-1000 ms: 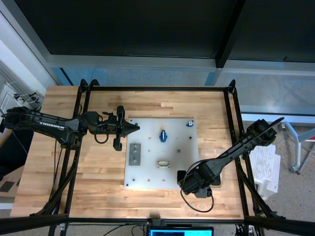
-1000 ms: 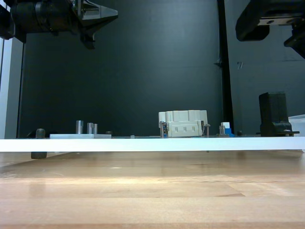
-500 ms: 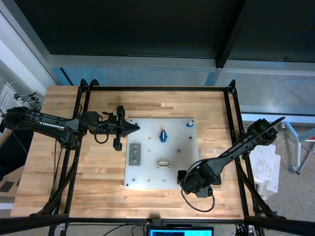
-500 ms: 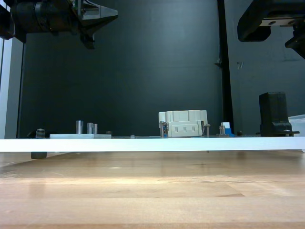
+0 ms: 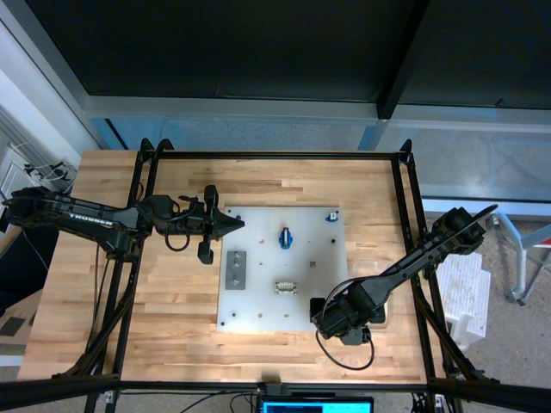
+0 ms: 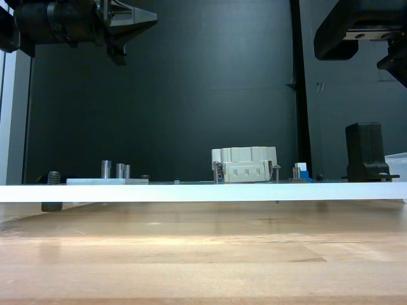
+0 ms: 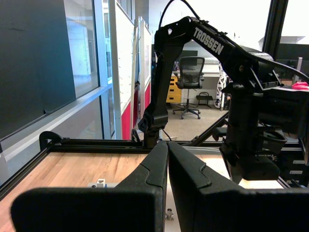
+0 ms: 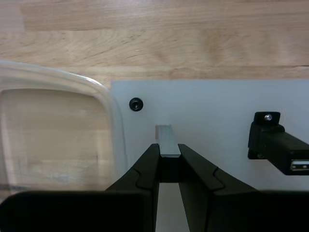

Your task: Pick the 16mm bar and install on taskboard

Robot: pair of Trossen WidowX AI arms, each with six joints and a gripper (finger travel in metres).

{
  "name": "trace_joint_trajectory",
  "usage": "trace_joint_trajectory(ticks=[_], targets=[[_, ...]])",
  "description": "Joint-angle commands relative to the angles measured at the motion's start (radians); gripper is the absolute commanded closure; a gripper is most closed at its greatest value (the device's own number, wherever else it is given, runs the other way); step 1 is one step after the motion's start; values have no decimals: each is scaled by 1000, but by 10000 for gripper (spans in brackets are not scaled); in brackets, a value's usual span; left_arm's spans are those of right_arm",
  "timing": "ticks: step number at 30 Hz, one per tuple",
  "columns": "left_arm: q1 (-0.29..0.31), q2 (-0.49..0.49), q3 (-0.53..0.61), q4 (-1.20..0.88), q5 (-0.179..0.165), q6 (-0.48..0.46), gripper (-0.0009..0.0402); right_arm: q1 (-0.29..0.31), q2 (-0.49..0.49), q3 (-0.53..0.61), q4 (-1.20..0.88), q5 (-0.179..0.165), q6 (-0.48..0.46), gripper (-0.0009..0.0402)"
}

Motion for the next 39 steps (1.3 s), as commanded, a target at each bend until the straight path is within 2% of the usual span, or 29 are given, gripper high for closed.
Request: trace_joint_trajectory(ticks=[1, 24, 35, 39], targets=[[0, 0, 0, 0, 0, 0, 393, 0, 0, -8, 5, 0, 1, 393], [0, 0, 0, 0, 0, 0, 393, -2, -5, -17, 3, 0, 0, 393], [0, 0, 0, 0, 0, 0, 393, -2, -5, -29, 25, -26, 1, 393], [0, 0, 0, 0, 0, 0, 393, -2, -5, -31, 26, -26, 0, 393]])
